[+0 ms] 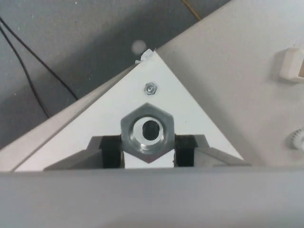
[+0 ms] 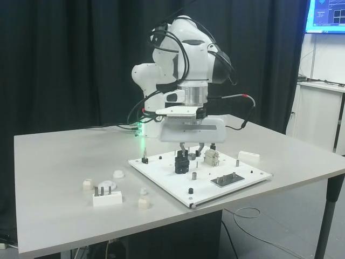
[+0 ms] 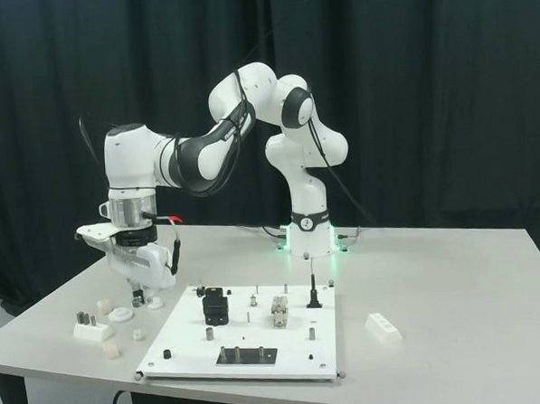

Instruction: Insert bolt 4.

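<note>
Black curtains are hanging behind the grey table (image 3: pixel 455 274), where a white board (image 3: pixel 287 355) is lying flat. At the board's corner, toward nine o'clock in the second room view, the gripper (image 1: pixel 148 159) is hovering with its black fingers (image 1: pixel 112 153) closed against a hex-headed bolt (image 1: pixel 146 133), its hollow head facing the wrist camera. A small nut (image 1: pixel 150 88) is sitting on the board's corner just beyond the bolt. Two black cables (image 1: pixel 28 76) are trailing across the floor below.
</note>
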Controlling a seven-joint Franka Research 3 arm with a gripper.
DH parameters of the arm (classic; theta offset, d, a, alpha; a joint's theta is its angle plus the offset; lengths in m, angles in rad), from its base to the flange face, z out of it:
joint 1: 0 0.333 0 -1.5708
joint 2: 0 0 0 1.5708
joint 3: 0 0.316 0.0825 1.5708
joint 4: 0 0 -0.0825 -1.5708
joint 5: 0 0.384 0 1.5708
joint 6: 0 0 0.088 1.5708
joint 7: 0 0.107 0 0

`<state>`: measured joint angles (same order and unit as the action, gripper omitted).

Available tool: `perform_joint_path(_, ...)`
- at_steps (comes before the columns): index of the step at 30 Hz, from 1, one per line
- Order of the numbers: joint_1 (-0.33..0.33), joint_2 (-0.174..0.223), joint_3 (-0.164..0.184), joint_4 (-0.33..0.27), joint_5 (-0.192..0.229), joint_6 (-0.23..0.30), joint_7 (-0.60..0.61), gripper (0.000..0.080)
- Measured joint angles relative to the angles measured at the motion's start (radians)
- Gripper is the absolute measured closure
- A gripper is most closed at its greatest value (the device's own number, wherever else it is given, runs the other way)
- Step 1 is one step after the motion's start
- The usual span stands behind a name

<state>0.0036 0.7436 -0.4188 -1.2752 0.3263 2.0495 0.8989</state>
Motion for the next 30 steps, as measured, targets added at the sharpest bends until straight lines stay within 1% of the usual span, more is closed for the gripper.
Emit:
perform_joint_path(20,-0.002,-0.002,-0.002,0.004,0.001,-0.002,-0.03,0.0579)
perform_joint_path(30,-0.007,-0.007,-0.002,0.012,0.003,-0.019,-0.03,0.0579)
